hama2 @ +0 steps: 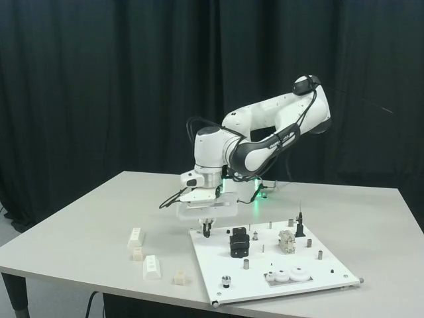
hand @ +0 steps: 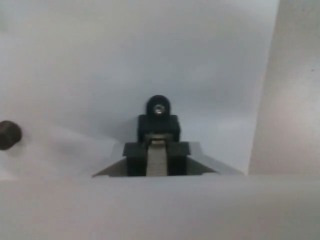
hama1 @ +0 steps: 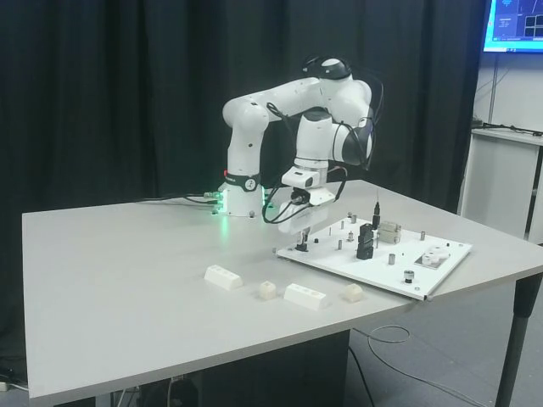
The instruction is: Remove Ethernet.
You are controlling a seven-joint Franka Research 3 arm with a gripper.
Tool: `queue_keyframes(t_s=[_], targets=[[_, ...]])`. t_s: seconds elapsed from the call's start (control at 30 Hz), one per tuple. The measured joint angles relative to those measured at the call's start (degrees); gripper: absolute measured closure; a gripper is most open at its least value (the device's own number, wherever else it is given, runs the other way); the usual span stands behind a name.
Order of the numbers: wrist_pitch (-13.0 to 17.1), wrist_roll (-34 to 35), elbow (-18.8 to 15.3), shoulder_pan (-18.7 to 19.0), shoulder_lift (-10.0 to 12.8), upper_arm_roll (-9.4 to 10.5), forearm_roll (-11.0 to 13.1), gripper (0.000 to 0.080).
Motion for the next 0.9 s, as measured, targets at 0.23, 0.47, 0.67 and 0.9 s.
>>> queue_keyframes(t_s=[0.23,0.47,0.67,0.9], targets=[[-0.1,-0.1,0.3,-0.3,0.0,0.01,0.0,0.0723],[-0.5,-0.1,0.3,-0.3,0.0,-0.08,0.0,0.0723],[-0.6,-0.1,0.3,-0.4,0.0,-0.12,0.0,0.0723],[-1.0,-0.1,0.3,-0.5,0.0,-0.52,0.0,0.0723]])
